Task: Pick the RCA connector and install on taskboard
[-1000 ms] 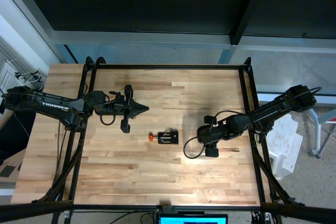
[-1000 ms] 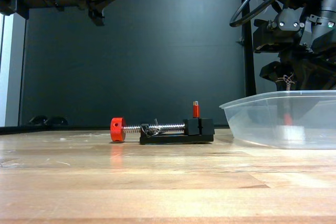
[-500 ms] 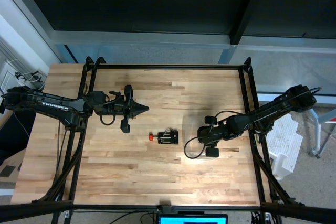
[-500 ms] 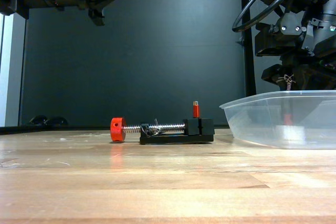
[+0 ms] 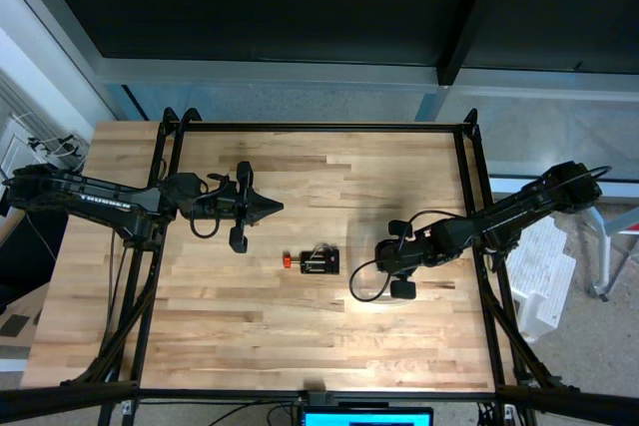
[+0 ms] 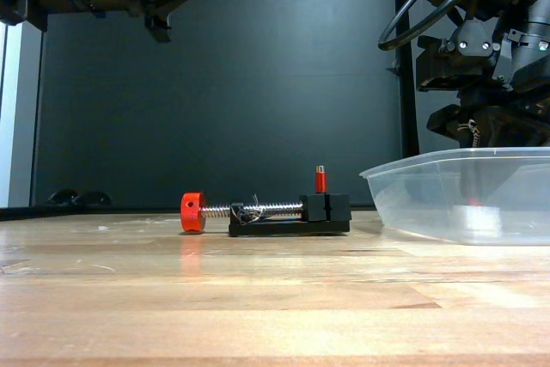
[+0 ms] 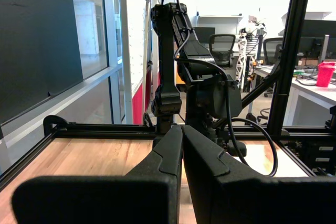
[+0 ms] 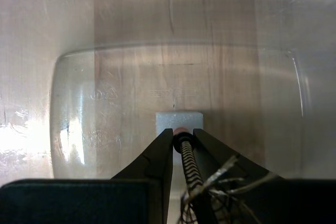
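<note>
- Right gripper [image 8: 182, 131]: fingers drawn narrow, pinching the RCA connector [image 8: 184, 149] between the tips. Gripper points down into the clear tray [image 6: 404, 202].
- RCA connector: thin striped stem with a pinkish tip, loose wire strands splaying beside it. The tip sits directly over a small white block [image 8: 178, 118] on the tray floor; contact between the two cannot be confirmed.
- Clear tray: rests on the wooden table [image 6: 258, 298], to the right of the taskboard [image 6: 328, 211] and apart from it.
- Taskboard: flat on the table near its centre, red knob [image 6: 192, 211] at the left end on a silvery threaded rod, a short red post [image 6: 320, 180] upright on the black block.
- Left gripper [image 7: 181, 128]: fingers pressed together with nothing between them, held level high over the table, left of the taskboard and well apart from it.
</note>
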